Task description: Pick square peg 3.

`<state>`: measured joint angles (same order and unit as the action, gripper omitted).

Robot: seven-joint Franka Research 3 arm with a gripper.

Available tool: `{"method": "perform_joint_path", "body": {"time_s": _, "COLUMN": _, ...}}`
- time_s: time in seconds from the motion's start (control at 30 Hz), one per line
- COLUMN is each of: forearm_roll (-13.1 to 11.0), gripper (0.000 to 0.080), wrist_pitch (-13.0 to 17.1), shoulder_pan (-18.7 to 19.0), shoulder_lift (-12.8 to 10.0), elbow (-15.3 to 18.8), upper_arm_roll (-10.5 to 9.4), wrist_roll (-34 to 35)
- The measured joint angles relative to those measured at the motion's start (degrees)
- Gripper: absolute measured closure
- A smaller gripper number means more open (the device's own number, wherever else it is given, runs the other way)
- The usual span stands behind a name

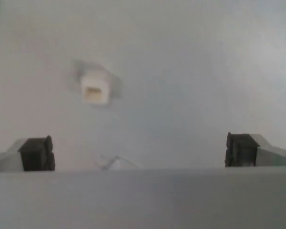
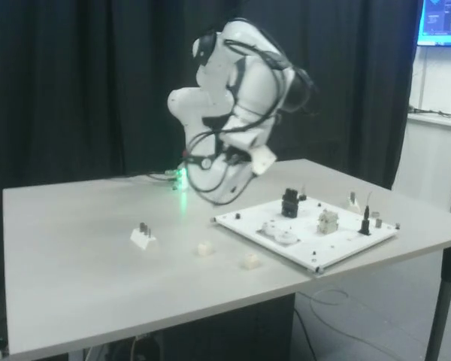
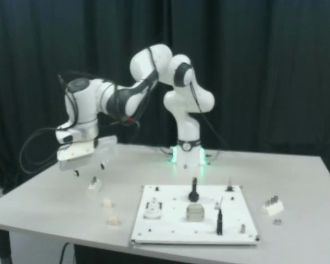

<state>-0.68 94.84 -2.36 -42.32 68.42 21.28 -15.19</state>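
while the arm is hanging over the tabletop (image 2: 75, 233), step: approaching, nothing gripped yet.
tool (image 1: 139, 151): fingers standing wide apart, holding nothing.
square peg (image 1: 95, 87): lying on the tabletop ahead of the fingertips, probably peg 3, hard to confirm.
next move: centring over it, then descending.

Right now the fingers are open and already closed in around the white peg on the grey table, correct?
Not quite. The fingers are open, but they are not around the white peg. The wrist view shows the peg lying alone on the grey table, apart from both fingers, with nothing between them. The second room view shows the gripper above the table.
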Motion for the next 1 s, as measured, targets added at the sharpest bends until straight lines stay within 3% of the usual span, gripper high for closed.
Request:
{"method": "perform_joint_path", "body": {"time_s": 0.37, "forearm_roll": 0.18, "gripper": 0.0003, "wrist_pitch": 3.75, "shoulder_pan": -5.47, "shoulder_lift": 0.81, "elbow": 4.51, "upper_arm_roll": 0.32, "wrist_roll": -5.52}}
{"method": "perform_joint_path", "body": {"time_s": 0.57, "forearm_roll": 0.18, "gripper": 0.0003, "wrist_pitch": 6.83, "shoulder_pan": -7.00, "shoulder_lift": 2.25, "elbow": 8.56, "upper_arm_roll": 1.67, "wrist_roll": -6.75}}
{"method": "perform_joint_path", "body": {"time_s": 0.77, "forearm_roll": 0.17, "gripper": 0.0003, "wrist_pitch": 11.16, "shoulder_pan": -7.62, "shoulder_lift": 4.53, "elbow": 14.21, "upper_arm_roll": 3.70, "wrist_roll": -7.16}}
{"method": "perform_joint_path", "body": {"time_s": 1.0, "forearm_roll": -0.34, "gripper": 0.0003, "wrist_pitch": 18.30, "shoulder_pan": -8.26, "shoulder_lift": 8.40, "elbow": 22.68, "upper_arm_roll": 5.48, "wrist_roll": -7.17}}
